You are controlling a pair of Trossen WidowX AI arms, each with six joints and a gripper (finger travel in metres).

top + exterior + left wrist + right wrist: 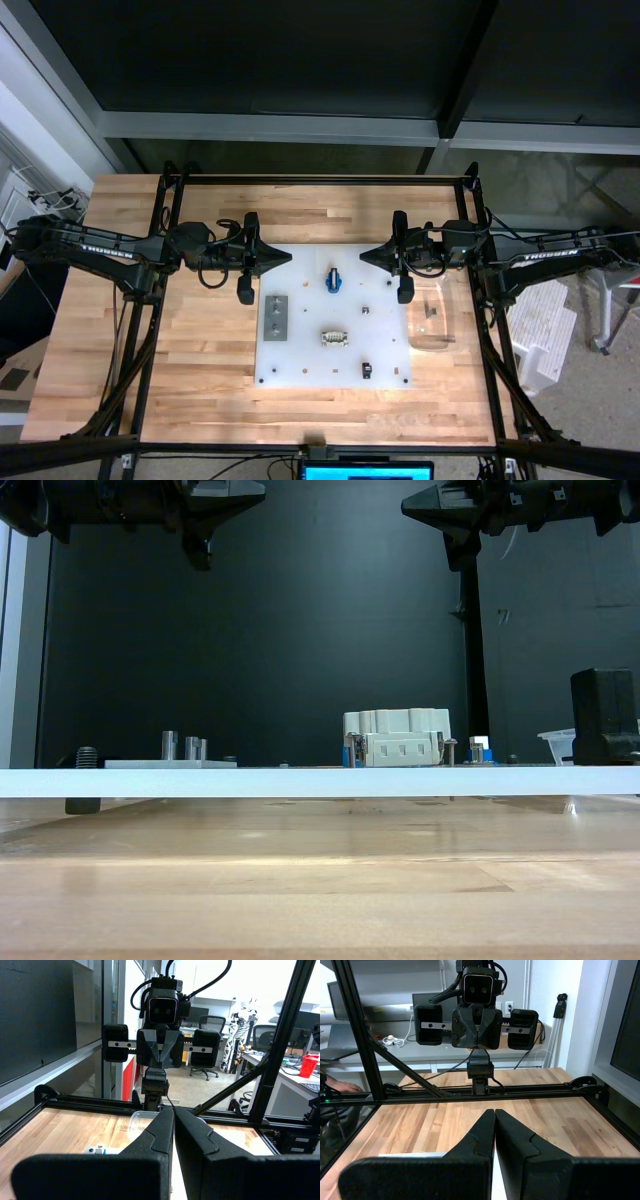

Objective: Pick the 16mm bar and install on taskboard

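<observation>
The left gripper (285, 258) is held above the far left part of the white taskboard (300, 372), and the right gripper (365, 254) above its far right part; the two are turned towards each other and kept well clear of the board. In each wrist view the fingers (195, 1136) are seen pressed together with nothing between them. The 16mm bar is held by neither gripper, and which item it is cannot be told. Small pieces (427, 311) are seen in a clear tray (446, 336) at the board's right edge, and short pegs (170, 745) stand on a grey plate (275, 318) on the board. The pick is judged not yet begun. For the next move, the bar must be located, one gripper opened, and that gripper lowered over it.
</observation>
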